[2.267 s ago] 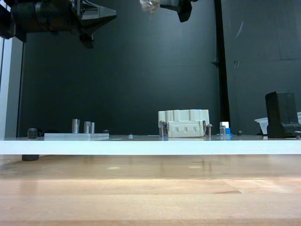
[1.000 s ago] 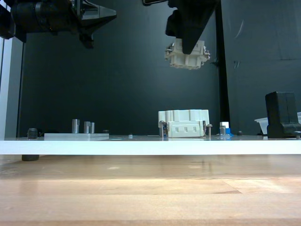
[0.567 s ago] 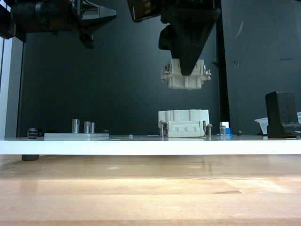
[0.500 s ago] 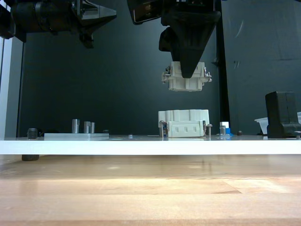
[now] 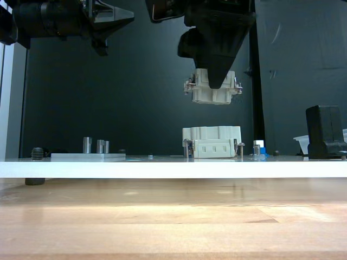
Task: Pick the HAN10E connector and install in the HAN10E hub
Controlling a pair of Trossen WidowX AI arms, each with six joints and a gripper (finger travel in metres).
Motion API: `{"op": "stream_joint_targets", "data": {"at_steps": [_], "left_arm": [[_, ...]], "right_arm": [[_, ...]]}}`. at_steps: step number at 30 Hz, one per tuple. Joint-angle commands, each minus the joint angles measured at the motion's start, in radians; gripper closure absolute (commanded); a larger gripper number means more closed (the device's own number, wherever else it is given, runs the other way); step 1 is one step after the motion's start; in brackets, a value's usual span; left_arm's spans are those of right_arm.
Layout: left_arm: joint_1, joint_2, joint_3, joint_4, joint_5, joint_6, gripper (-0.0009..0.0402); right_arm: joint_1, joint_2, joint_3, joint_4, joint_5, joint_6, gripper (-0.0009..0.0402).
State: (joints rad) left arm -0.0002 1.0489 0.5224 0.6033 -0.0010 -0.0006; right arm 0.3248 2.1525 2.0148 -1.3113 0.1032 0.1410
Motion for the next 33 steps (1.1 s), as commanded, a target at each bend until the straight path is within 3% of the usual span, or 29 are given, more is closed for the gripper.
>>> {"op": "stream_joint_targets", "data": {"at_steps": [1,7,13,22,33], "left_arm": [[0.000,0.000,0.000,0.000,0.000,0.000,0.0393],[0.000,0.000,0.000,0.000,0.000,0.000,0.0393],[0.000,0.000,0.000,0.000,0.000,0.000,0.0393],[0.000,0.000,0.000,0.000,0.000,0.000,0.0393],[0.000,0.000,0.000,0.000,0.000,0.000,0.0393]], "right_arm": [[0.001,0.000,-0.002,0.006,0.001,-0.214,0.0359],[0.002,0.000,-0.003,0.009,0.001,-0.633,0.0359],[0.004,0.000,-0.003,0.011,0.000,-0.861,0.0359],[0.005,0.000,-0.005,0.010,0.000,-1.368,0.0359],[0.007,0.000,-0.014,0.008,-0.001,-2.180,0.0359]]}}
